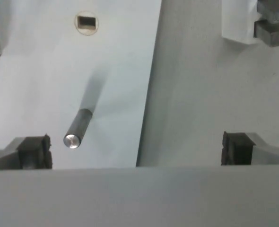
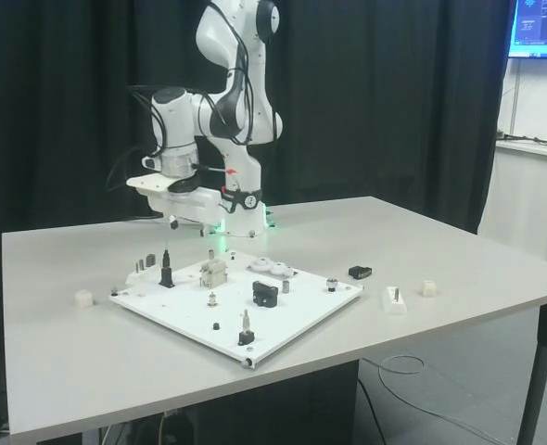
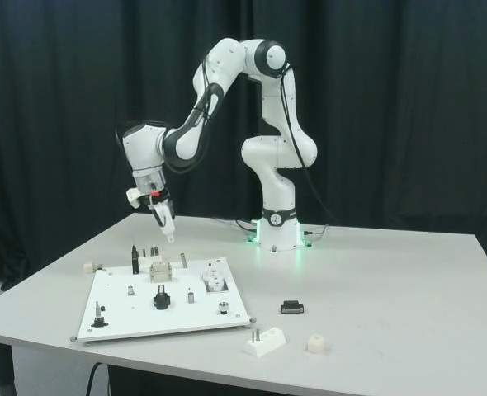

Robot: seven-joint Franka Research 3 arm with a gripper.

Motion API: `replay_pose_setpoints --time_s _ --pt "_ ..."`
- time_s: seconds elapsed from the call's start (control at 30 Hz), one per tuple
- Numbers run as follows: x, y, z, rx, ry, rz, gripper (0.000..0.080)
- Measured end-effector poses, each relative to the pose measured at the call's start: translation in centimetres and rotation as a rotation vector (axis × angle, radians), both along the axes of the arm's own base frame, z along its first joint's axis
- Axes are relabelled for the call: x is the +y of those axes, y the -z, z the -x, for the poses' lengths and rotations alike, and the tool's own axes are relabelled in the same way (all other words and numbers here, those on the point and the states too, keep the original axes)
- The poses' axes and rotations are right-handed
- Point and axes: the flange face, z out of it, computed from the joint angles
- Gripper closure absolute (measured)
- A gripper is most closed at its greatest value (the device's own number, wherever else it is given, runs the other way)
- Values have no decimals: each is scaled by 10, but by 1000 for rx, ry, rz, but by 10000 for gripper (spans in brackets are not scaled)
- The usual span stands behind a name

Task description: Insert round peg 3.

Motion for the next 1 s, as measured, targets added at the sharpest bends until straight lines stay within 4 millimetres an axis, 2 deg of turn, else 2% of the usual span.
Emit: replay_pose_setpoints --time_s 0.63,1.0 --pt "17 29 4 34 11 -20 3" --pt "17 38 6 51 15 -18 3"
